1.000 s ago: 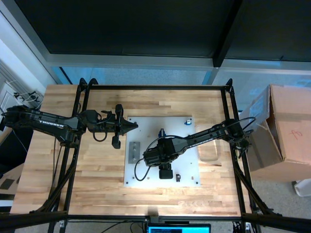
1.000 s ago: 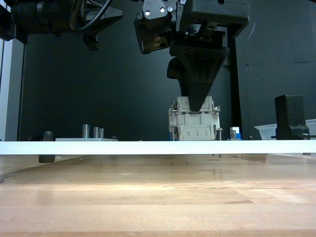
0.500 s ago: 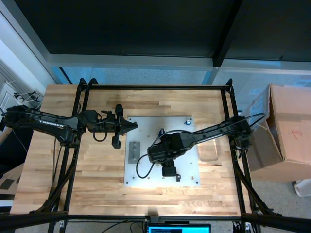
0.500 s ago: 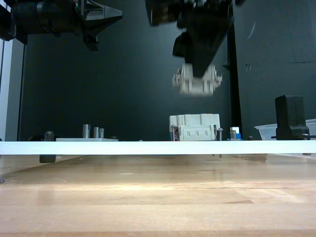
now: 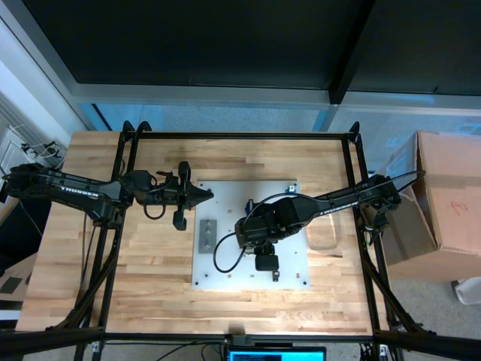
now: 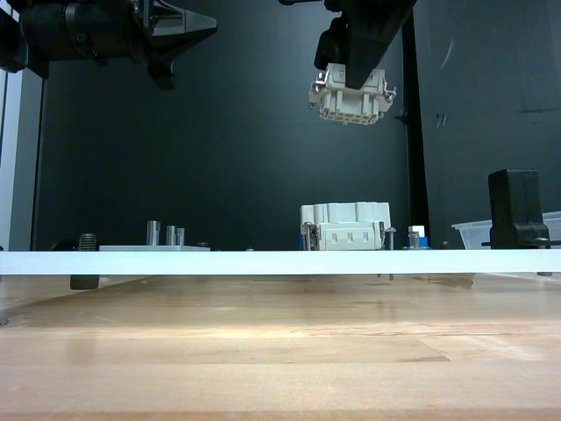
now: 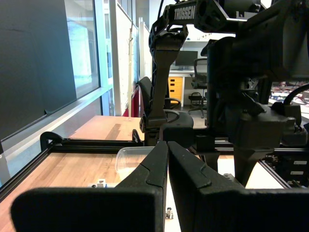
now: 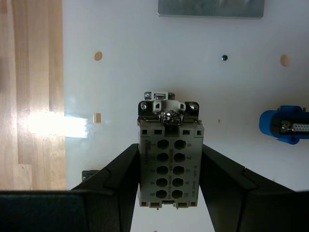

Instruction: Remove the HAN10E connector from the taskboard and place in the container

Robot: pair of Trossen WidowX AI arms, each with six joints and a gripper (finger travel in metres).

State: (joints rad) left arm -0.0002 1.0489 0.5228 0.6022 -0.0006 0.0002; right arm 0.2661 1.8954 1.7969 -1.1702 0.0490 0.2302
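Note:
My right gripper (image 6: pixel 351 81) is shut on the grey HAN10E connector (image 6: pixel 351 98) and holds it high in the air. It hangs roughly level, well clear of the white housing (image 6: pixel 346 226) that stays seated on the board. In the right wrist view the connector (image 8: pixel 169 164) sits between both fingers (image 8: pixel 116 179), pin holes facing the camera. From above, the right gripper (image 5: pixel 264 261) is over the white board's (image 5: pixel 218 271) middle and hides the part. My left gripper (image 5: pixel 207 194) hovers shut at the board's far left edge, holding nothing. The clear container (image 5: pixel 325 235) lies right of the board.
A metal plate with pegs (image 5: pixel 207 235) stands on the board's left side. A blue connector (image 8: pixel 287 126) sits toward the far side, and a small black block (image 6: pixel 517 210) near the front right. The black frame rails (image 5: pixel 240 136) border the wooden table.
The connector has come out of its housing and risen straight up in the right gripper, which also drifted slightly right. The left arm has not moved.

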